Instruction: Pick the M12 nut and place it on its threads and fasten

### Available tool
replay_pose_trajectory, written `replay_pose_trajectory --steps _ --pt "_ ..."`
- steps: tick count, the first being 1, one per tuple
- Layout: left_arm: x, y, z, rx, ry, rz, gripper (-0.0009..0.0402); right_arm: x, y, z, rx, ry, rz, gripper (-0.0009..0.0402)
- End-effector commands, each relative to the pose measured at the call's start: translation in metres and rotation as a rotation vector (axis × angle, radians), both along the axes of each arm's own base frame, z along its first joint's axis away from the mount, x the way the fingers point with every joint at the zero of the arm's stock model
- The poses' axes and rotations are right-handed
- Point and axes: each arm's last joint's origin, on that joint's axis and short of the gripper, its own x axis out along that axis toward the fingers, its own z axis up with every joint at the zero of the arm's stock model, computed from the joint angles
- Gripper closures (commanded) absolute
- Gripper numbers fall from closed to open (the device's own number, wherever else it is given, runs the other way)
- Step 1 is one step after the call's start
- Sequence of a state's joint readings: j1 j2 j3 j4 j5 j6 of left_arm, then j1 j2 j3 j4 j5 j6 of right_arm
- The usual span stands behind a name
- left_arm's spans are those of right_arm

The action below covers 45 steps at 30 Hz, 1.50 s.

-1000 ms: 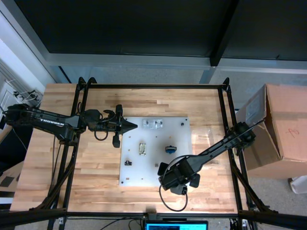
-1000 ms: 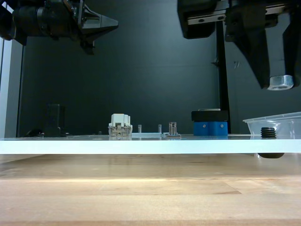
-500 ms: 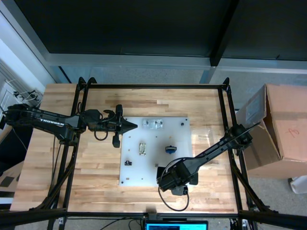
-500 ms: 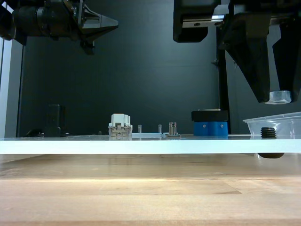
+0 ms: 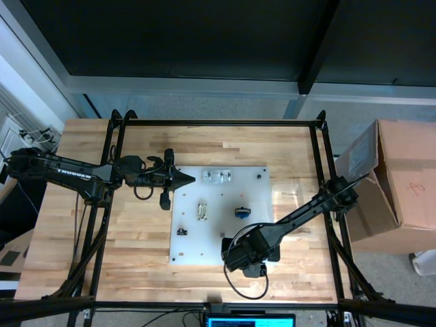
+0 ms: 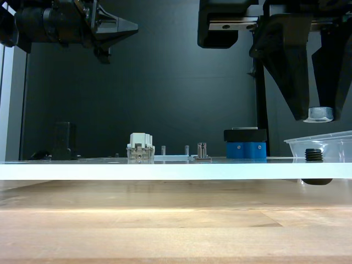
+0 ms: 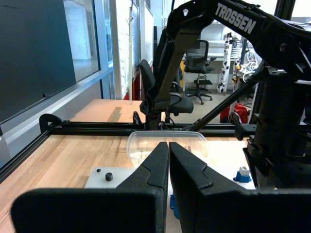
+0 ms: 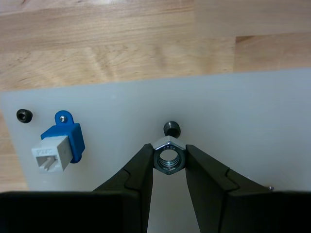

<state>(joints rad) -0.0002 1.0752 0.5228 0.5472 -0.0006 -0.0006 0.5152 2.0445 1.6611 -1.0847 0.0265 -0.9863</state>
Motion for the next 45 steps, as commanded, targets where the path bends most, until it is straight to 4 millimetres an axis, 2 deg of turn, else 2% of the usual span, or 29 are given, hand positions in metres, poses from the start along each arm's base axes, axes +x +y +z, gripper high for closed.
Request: replay_pose_trajectory --steps 1,16,24,33,40,45 --pt "0.000 0.000 0.000 0.000 0.000 0.000 0.0393 0.001 0.001 -0.004 -0.003 0.007 0.000 0.0381" --pt "0.000 0.000 0.000 0.000 0.000 0.000 0.0393 0.007 0.002 -0.013 -0.007 0.005 0.040 0.0381" --pt "0.000 0.000 0.000 0.000 0.000 0.000 0.0393 0.011 0.003 -0.025 -0.016 0.021 0.035 0.0381" --pt "0.000 0.000 0.000 0.000 0.000 0.000 0.0393 0.010 0.001 -0.028 -0.022 0.035 0.024 0.0381" --pt "0.000 0.000 0.000 0.000 0.000 0.000 0.0393 0.010 0.001 -0.028 -0.012 0.037 -0.085 0.0381" --pt "0.000 0.000 0.000 0.000 0.000 0.000 0.0393 0.010 0.001 -0.027 0.006 0.038 -0.282 0.0381"
